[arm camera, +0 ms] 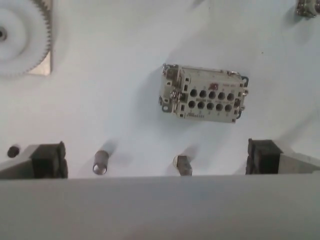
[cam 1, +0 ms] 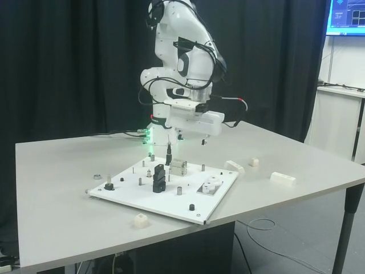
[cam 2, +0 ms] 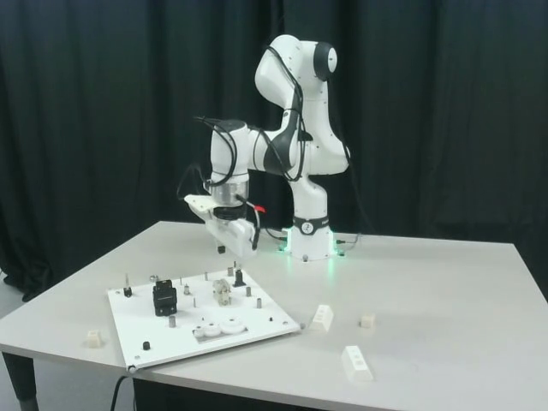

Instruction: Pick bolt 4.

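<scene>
Two black finger pads (arm camera: 50, 160) of the gripper (arm camera: 155, 159) stand wide apart, holding nothing, above the white board (cam 1: 131, 197). Between them stand two short metal studs: a round-topped cylinder (arm camera: 100, 163) and a squarer-headed one (arm camera: 183, 165); which is bolt 4 I cannot tell. One ten-hole rectangular connector (arm camera: 202, 93) lies beyond. One white toothed gear (arm camera: 22, 35) sits at the edge.

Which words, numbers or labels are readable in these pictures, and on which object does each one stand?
None can be read.
Connector block: small markings on its face and lower edge, too blurred to read.
Wall screen: lines of text, too small to read.
White board: no printed labels visible.
</scene>
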